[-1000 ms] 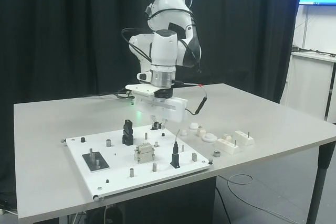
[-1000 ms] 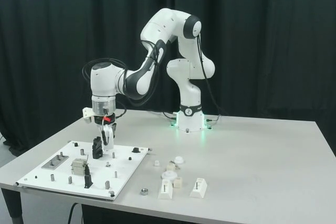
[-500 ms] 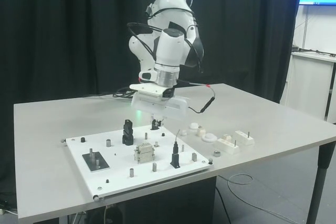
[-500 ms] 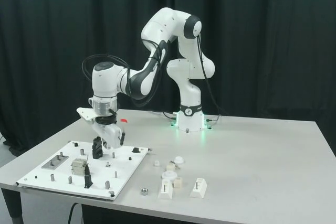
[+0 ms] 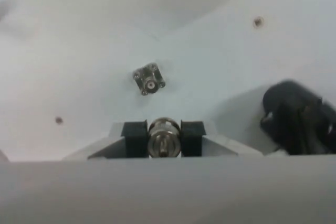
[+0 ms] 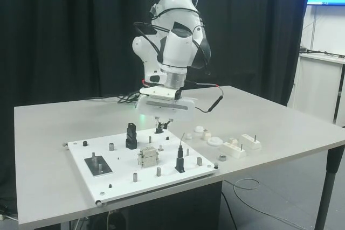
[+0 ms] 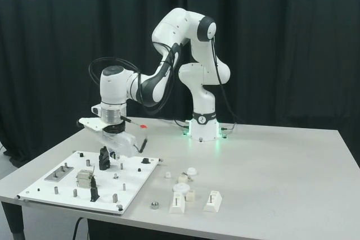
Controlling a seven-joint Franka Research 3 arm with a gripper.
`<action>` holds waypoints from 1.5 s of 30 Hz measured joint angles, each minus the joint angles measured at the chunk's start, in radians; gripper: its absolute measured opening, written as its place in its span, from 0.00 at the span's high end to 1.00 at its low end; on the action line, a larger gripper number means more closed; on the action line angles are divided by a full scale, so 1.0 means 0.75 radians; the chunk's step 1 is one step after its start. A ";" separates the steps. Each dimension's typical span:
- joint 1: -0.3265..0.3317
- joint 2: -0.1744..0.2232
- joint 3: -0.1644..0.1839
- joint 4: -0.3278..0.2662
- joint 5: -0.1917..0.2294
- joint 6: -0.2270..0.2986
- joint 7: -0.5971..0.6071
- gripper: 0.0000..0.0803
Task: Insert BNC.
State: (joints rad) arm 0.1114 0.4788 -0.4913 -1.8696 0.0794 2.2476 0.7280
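Gripper (image 5: pixel 164 141) clamped on the plug (image 5: pixel 164 139): both black finger pads (image 5: pixel 135 138) press its metal barrel from either side, plug axis pointing out past the fingertips. Seen from the wrist, the socket (image 5: pixel 149 80), a small square flange with a round centre and four corner screws, sits on the white board (image 5: pixel 79 66) just ahead of the plug tip, apart from it and slightly off to one side of the plug's line. A black block (image 5: pixel 298 117) stands on the board off to one side of the gripper.

From the room, the gripper (image 6: pixel 161 122) hangs above the far part of the board (image 6: pixel 121 179), wrist tilted, not touching it. The black upright connector (image 6: pixel 130 136) stands beside and below the gripper. The board lies on the grey worktop (image 6: pixel 48 133); small white parts (image 6: pixel 237 146) lie on the worktop well apart from the gripper.
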 joint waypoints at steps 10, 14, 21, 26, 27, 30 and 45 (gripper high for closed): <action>-0.009 0.000 0.003 0.001 0.000 -0.022 -0.664 0.84; -0.017 0.000 0.009 0.001 0.000 -0.023 -0.831 0.84; -0.035 0.003 0.028 0.006 0.001 -0.020 -0.953 0.84; -0.051 0.012 0.047 0.015 0.001 -0.016 -1.064 0.84; -0.053 0.015 0.048 0.016 0.001 -0.013 -1.091 0.84; -0.058 0.024 0.049 0.017 0.001 0.003 -1.146 0.84; -0.113 0.069 0.070 0.016 0.011 0.107 -1.462 0.84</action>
State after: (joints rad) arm 0.0266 0.5308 -0.4386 -1.8575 0.0876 2.3278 -0.3682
